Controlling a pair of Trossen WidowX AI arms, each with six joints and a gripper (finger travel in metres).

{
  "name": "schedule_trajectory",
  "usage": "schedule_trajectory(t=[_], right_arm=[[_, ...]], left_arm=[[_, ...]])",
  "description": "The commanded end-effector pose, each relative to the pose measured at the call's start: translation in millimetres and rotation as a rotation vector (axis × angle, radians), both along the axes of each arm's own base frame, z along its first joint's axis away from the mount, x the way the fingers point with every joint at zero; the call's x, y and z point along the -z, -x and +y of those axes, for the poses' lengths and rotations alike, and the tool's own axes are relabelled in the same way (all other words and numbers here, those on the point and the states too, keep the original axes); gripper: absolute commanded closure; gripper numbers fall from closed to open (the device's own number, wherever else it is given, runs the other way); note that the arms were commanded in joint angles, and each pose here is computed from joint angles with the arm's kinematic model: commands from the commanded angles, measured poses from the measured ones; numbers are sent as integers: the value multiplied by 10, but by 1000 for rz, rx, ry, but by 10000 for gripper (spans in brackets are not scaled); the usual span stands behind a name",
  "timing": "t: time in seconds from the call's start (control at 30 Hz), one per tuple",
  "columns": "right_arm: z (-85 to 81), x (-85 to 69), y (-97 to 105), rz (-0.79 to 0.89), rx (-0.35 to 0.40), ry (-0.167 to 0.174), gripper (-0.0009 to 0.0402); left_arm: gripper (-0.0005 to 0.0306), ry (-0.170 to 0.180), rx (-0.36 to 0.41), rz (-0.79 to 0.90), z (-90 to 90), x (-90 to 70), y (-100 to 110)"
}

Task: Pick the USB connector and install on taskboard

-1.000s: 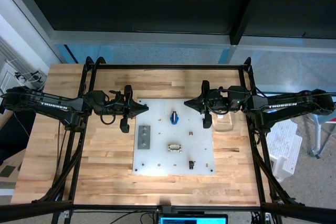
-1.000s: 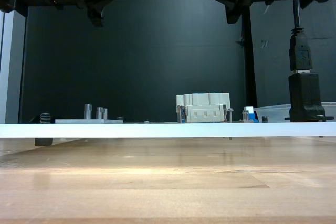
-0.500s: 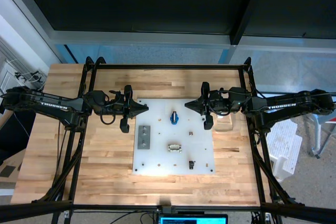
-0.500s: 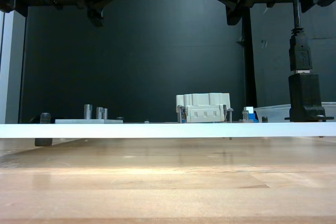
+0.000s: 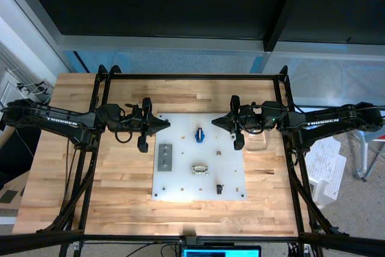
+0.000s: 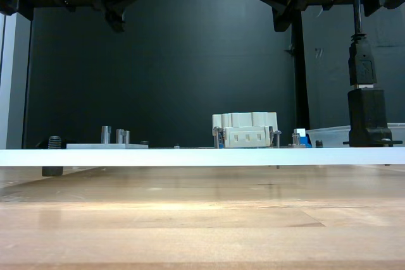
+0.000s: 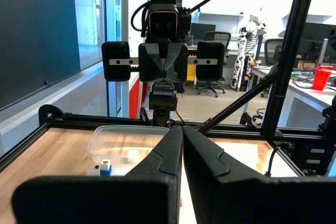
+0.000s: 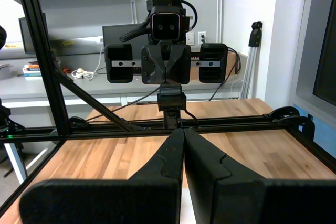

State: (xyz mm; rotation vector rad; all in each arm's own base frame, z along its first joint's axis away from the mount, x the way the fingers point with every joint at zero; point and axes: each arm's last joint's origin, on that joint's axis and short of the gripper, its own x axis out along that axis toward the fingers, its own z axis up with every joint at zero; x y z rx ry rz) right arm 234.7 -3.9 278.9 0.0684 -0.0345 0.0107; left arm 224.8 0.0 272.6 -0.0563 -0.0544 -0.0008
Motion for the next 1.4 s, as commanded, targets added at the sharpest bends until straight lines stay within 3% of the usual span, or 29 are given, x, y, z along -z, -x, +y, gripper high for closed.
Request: schedule_trajectory(t=[0.03,1.4], right_arm=[[0,0,-2,0,3,5,393],[1,53,-2,56,2,9,393]], left_arm=[[300,0,0,0,0,1,-1],[300,0,0,0,0,1,-1]])
